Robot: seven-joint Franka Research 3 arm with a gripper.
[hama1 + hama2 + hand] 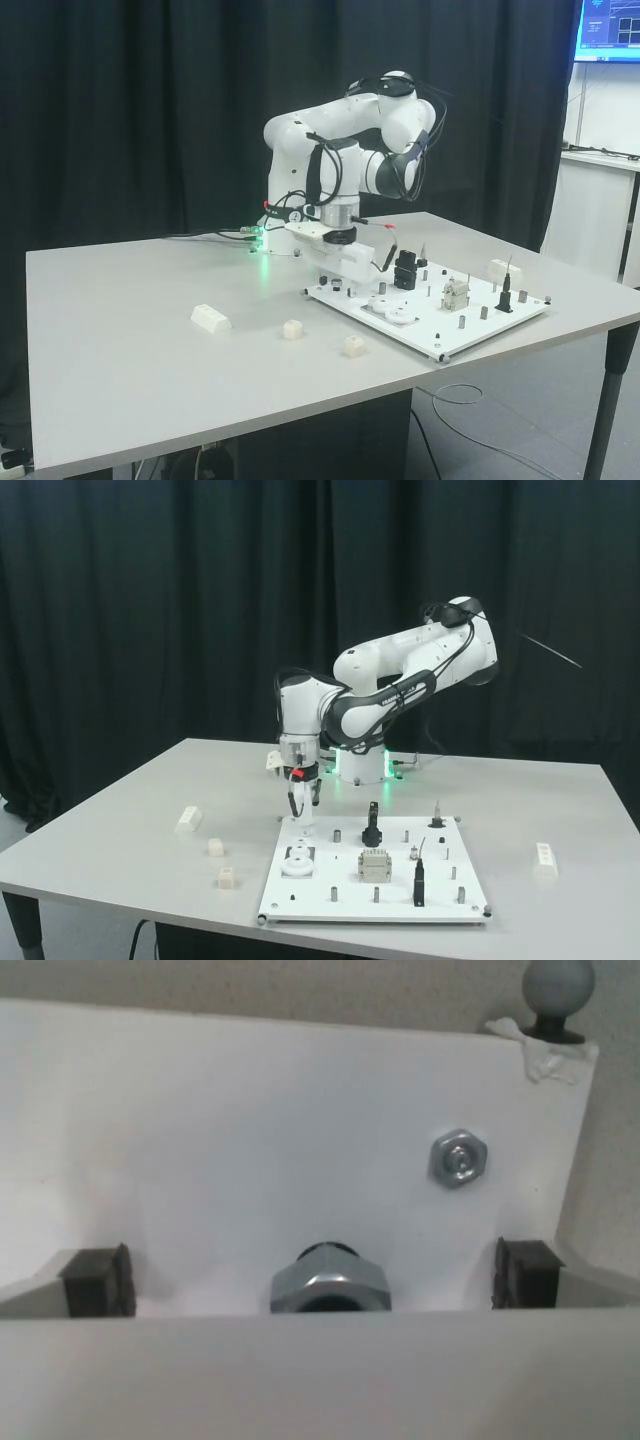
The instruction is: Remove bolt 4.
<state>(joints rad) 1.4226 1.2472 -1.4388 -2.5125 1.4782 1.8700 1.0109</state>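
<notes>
In the wrist view a grey hex-headed bolt [330, 1282] stands on the white board [250, 1140], right between my two black finger pads [97, 1281]. My gripper [310, 1278] is open, and both pads are well clear of the bolt's sides. A smaller hex bolt [458, 1157] sits farther along the board. From the room views the gripper [335, 275] [303, 818] points straight down at the board's [470, 335] [440, 905] corner nearest the arm's base.
A grey ball knob [558, 988] stands at the board's corner. The board carries a black connector [372, 832], white gears [297, 861] and several pegs. Three small white blocks [188, 819] [215, 847] [227, 878] lie on the grey table beside it, and another white block [545, 858] lies beyond it.
</notes>
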